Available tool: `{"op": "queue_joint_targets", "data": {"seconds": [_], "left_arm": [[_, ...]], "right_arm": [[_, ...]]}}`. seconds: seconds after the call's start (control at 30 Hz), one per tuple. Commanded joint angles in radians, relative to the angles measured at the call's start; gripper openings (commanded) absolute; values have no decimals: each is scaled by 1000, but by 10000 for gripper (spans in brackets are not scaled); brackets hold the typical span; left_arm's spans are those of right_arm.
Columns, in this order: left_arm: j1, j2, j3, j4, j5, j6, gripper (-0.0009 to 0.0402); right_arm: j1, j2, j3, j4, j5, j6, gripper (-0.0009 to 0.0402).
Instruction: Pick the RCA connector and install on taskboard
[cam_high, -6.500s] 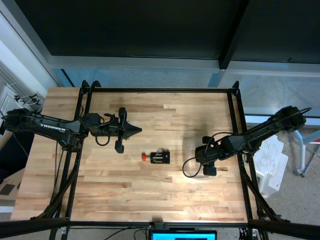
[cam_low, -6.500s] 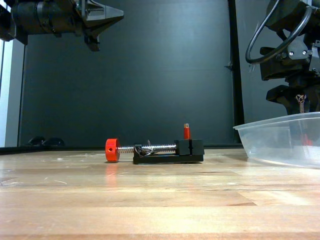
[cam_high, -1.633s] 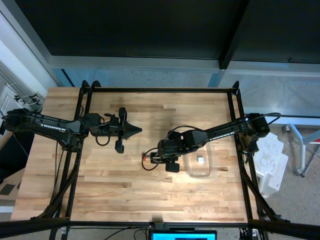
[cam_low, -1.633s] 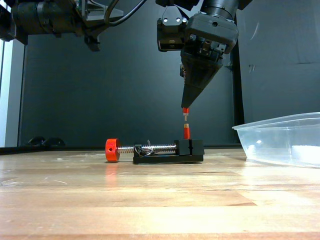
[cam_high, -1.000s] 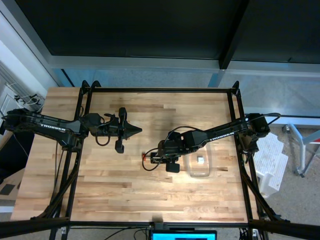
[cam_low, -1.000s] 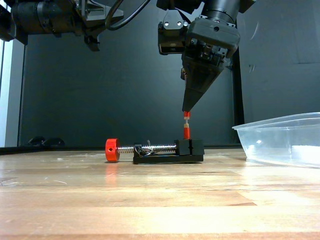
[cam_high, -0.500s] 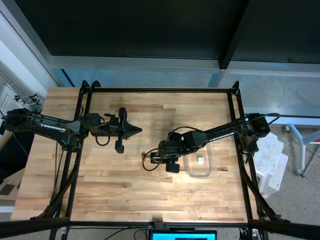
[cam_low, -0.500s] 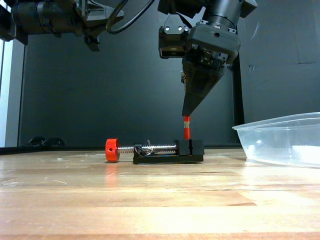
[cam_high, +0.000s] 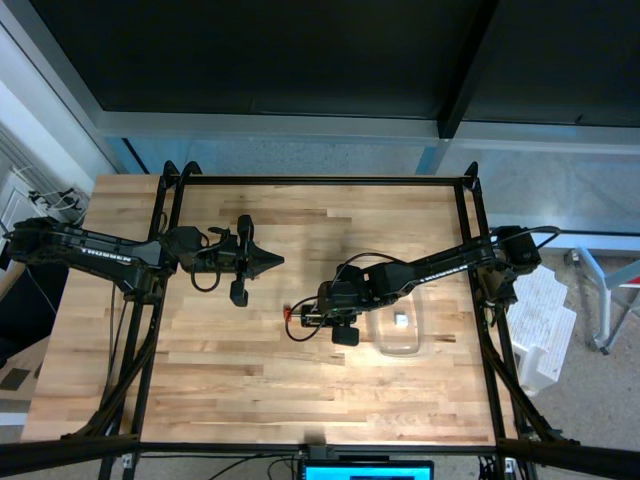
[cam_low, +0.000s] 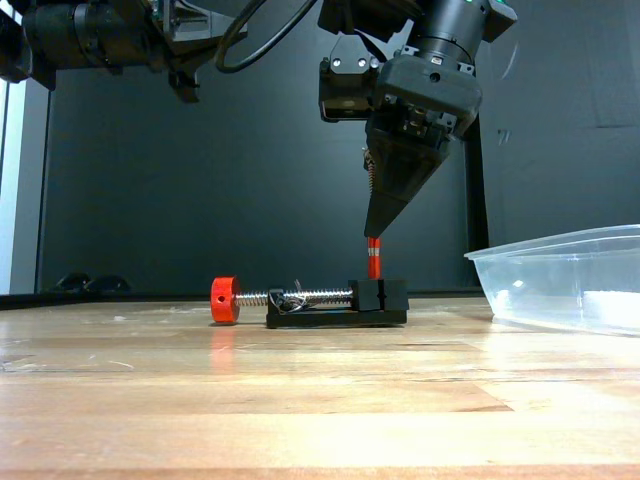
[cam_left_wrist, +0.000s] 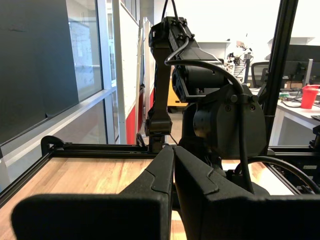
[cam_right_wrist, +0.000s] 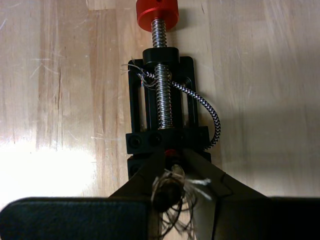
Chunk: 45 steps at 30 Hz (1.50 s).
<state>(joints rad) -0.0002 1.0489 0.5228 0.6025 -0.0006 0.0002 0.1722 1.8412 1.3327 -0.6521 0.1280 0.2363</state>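
— Right gripper?
— Pinched narrow on the RCA connector, which stands upright on the taskboard, at the end away from the knob.
— Does the wrist camera add anything?
— A braided wire looping beside the taskboard's screw.
— Left gripper?
— Fingers pressed together, high up, well off the taskboard's knob end.
— Surroundings?
— Wood table, a clear tray near the taskboard's other end, and a dark wall behind.

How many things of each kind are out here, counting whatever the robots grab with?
Black block: 1
Red plug: 1
Clear tray: 1
White bit in tray: 1
End effectors: 2 (left end effector raised at left, right end effector gripping the plug over the block)
Total: 6
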Motion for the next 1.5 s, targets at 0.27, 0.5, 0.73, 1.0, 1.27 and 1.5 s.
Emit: {"op": "queue_joint_targets", "data": {"seconds": [0.27,0.5,0.73,1.0,1.27,1.5], "left_arm": [[0,0,0,0,0,0,0],[0,0,0,0,0,0,0],[0,0,0,0,0,0,0],[0,0,0,0,0,0,0],[0,0,0,0,0,0,0],[0,0,0,0,0,0,0]], "right_arm": [[-2,1,-32,33,3,1,0],[-2,1,-32,34,3,2,0],[-2,1,-32,36,2,-2,9],[-2,-2,-20,33,2,-3,66],[-2,-7,1,12,3,-9,130],[-2,-37,0,-4,2,-9,180]]}}
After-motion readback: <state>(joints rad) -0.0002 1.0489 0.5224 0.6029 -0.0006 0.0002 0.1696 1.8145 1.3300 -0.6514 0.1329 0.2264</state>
